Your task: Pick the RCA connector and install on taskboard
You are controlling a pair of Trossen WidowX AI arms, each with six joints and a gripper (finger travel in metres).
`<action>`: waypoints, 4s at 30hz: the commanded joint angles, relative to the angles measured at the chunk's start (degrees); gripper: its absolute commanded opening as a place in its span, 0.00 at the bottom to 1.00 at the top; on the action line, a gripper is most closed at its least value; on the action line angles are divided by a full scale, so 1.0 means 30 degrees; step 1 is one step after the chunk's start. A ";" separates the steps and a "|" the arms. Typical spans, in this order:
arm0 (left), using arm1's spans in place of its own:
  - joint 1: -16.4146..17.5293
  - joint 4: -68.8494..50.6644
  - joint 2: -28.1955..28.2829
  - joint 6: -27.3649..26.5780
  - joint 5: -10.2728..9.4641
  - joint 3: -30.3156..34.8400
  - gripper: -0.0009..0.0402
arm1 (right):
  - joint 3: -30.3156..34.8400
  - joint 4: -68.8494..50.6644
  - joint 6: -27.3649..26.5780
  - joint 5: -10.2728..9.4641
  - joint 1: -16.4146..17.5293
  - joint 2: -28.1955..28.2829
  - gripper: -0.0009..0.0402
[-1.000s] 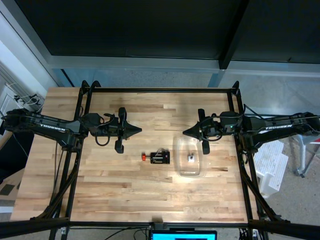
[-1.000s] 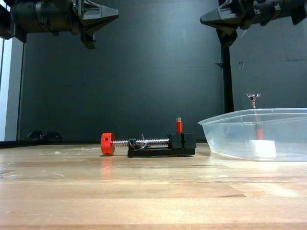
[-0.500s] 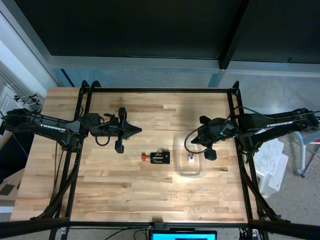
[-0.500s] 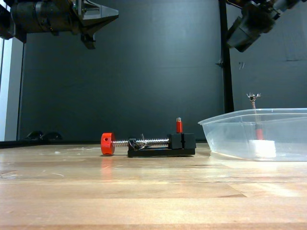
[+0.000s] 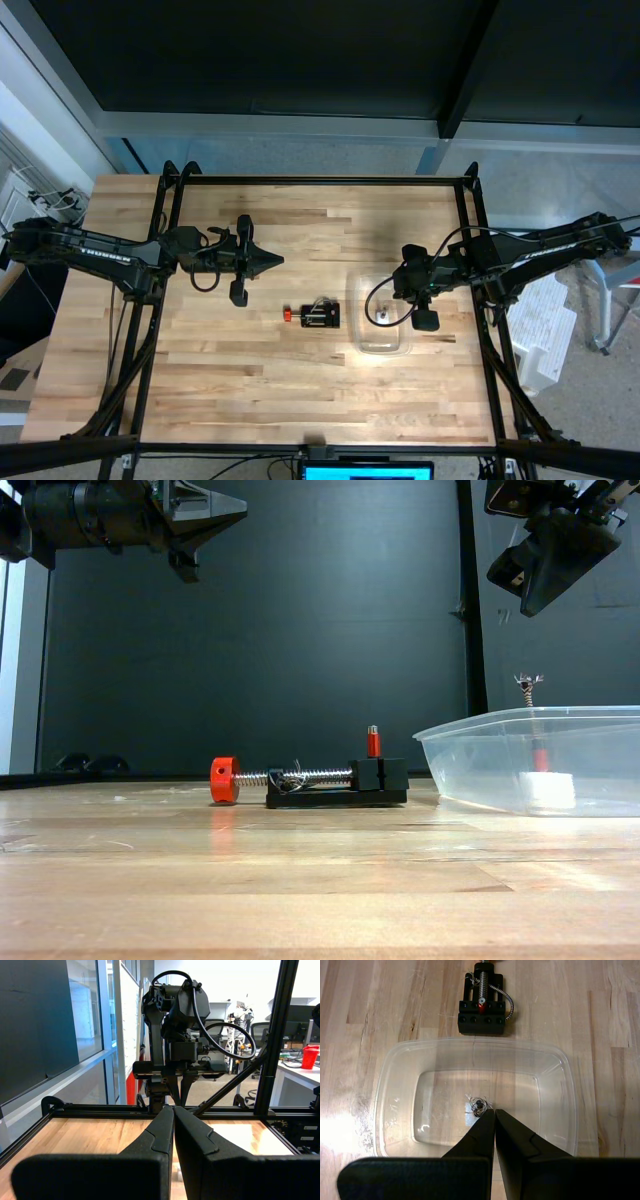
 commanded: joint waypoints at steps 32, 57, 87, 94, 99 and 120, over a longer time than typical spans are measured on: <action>0.0000 0.0000 0.0000 0.0007 0.0007 0.0000 0.02 | -0.1421 0.1020 0.1311 0.0087 0.0750 0.3133 0.32; 0.0000 0.0000 0.0000 0.0000 0.0007 0.0000 0.02 | -0.3235 0.5122 0.1421 0.1020 0.1188 0.5260 0.37; 0.0000 -0.0007 0.0000 0.0007 0.0007 0.0000 0.02 | -0.3672 0.6324 0.1341 0.0976 0.1166 0.6448 0.34; 0.0000 0.0000 0.0000 0.0007 0.0007 0.0000 0.02 | -0.3687 0.6309 0.1355 0.0940 0.1173 0.6448 0.24; 0.0000 0.0000 0.0000 0.0007 0.0007 0.0000 0.02 | -0.3687 0.6309 0.1348 0.0925 0.1173 0.6448 0.19; 0.0000 0.0000 0.0000 0.0007 0.0007 0.0000 0.02 | -0.3687 0.6353 0.1421 0.0903 0.1144 0.6375 0.03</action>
